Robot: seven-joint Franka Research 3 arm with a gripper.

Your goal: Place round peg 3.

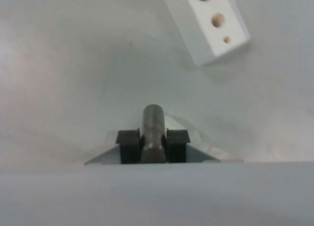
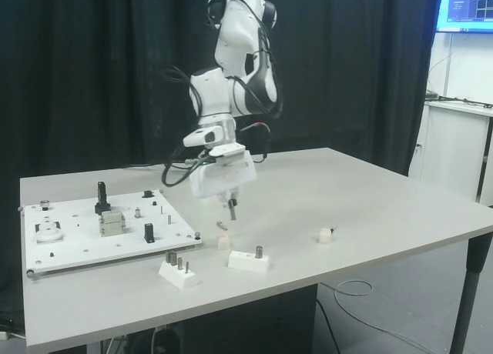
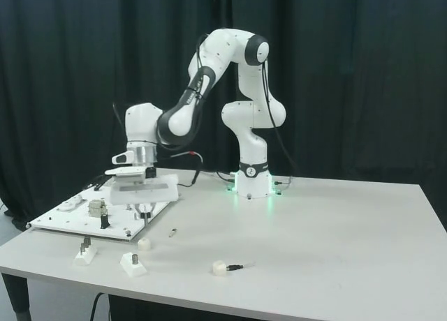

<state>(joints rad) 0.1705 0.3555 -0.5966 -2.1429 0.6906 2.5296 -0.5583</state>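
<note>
Pincer (image 1: 153,146) of mine is clamped on round peg 3 (image 1: 152,130), black fingers (image 1: 128,145) pressing it from both sides, peg pointing down past the tips. I hang above the grey table (image 2: 370,192), peg off the surface, near the edge of the white board (image 2: 77,246). White holder block (image 1: 208,22) with holes lies on the table ahead of me. Another small white block (image 2: 248,260) with a peg in it sits near the table's front edge.
</note>
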